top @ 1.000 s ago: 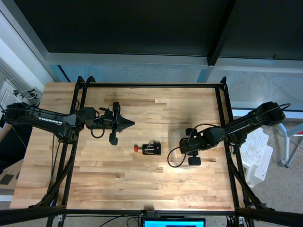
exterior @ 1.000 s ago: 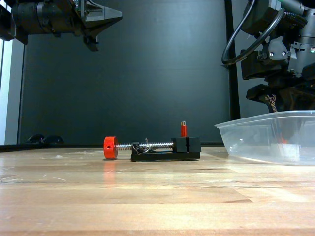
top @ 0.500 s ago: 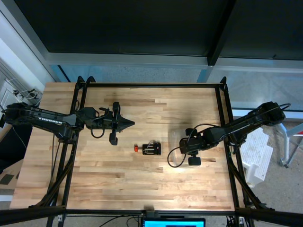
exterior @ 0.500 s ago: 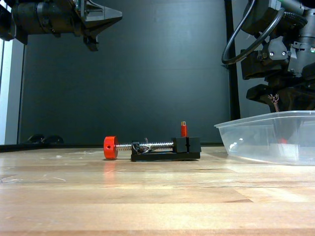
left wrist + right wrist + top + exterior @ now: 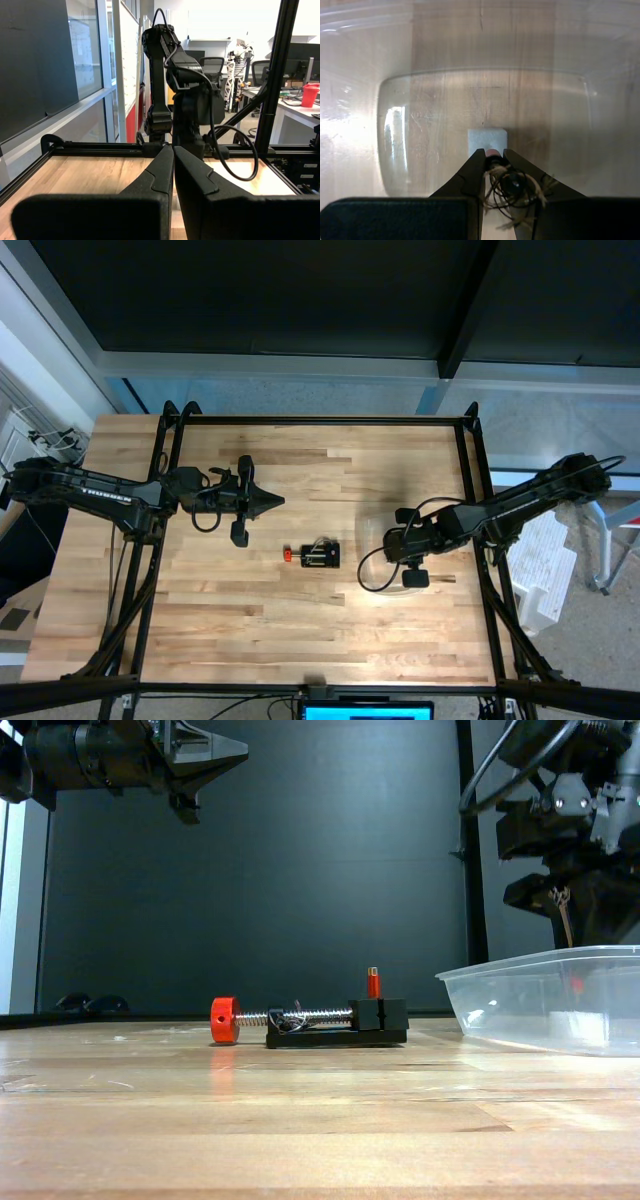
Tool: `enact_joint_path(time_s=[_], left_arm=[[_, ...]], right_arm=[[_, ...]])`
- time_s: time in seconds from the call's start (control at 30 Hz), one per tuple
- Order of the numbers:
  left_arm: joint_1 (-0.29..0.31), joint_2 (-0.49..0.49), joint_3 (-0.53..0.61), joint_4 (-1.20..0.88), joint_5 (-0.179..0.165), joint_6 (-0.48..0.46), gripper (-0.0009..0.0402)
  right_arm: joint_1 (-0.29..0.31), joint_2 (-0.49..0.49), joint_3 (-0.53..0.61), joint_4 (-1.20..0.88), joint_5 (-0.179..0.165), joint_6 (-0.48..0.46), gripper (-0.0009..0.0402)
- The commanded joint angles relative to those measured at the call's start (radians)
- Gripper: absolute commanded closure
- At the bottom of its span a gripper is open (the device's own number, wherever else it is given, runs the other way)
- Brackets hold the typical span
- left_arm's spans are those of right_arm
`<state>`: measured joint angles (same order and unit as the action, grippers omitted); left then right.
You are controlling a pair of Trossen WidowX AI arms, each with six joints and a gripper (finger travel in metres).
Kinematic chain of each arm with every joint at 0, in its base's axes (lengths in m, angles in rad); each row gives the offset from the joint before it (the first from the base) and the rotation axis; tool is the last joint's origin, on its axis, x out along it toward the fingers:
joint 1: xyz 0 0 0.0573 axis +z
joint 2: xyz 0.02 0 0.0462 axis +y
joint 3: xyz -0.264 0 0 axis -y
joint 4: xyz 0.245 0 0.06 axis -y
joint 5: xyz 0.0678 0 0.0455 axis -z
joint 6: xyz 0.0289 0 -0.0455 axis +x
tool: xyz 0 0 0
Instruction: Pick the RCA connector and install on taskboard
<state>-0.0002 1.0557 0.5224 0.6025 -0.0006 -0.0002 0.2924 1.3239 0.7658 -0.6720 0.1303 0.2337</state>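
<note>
a robotics lab inside an open office: a wooden table (image 5: 300, 630) in a black rail frame (image 5: 320, 421), with glass walls (image 5: 85, 50), office chairs (image 5: 212, 62) and desks (image 5: 295, 107) beyond. the left gripper (image 5: 278, 502) hangs closed above the table; the right gripper (image 5: 493, 151) pinches the rca connector (image 5: 494, 161) over a clear tray (image 5: 540, 1000).

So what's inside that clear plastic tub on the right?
A small white block lies in the clear plastic tub. The right jaws, shut on a wired connector, hang over it, hiding part of the block. The left jaws hover shut, high at the table's left.
</note>
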Motion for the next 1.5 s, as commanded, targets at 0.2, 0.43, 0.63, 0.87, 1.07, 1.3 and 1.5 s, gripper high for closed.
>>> enact_joint_path(time_s=[0.2, 0.43, 0.63, 0.87, 1.07, 1.3, 1.5], left_arm=[[0.000, 0.000, 0.000, 0.000, 0.000, 0.000, 0.0393], [0.000, 0.000, 0.000, 0.000, 0.000, 0.000, 0.0393], [0.000, 0.000, 0.000, 0.000, 0.000, 0.000, 0.0393], [0.000, 0.000, 0.000, 0.000, 0.000, 0.000, 0.0393], [0.000, 0.000, 0.000, 0.000, 0.000, 0.000, 0.0393], [0.000, 0.000, 0.000, 0.000, 0.000, 0.000, 0.0393], [0.000, 0.000, 0.000, 0.000, 0.000, 0.000, 0.0393]], right_arm=[[-0.005, -0.074, 0.069, -0.113, 0.000, -0.002, 0.0393], [-0.006, -0.094, 0.139, -0.207, 0.000, -0.002, 0.0394], [-0.007, -0.093, 0.154, -0.209, 0.000, -0.002, 0.0393], [-0.009, -0.071, 0.168, -0.202, 0.000, -0.002, 0.0393], [-0.022, -0.014, 0.222, -0.190, 0.000, -0.003, 0.0393], [-0.048, 0.087, 0.320, -0.186, 0.001, -0.003, 0.0393], [-0.063, 0.176, 0.398, -0.175, 0.000, -0.006, 0.0393]])
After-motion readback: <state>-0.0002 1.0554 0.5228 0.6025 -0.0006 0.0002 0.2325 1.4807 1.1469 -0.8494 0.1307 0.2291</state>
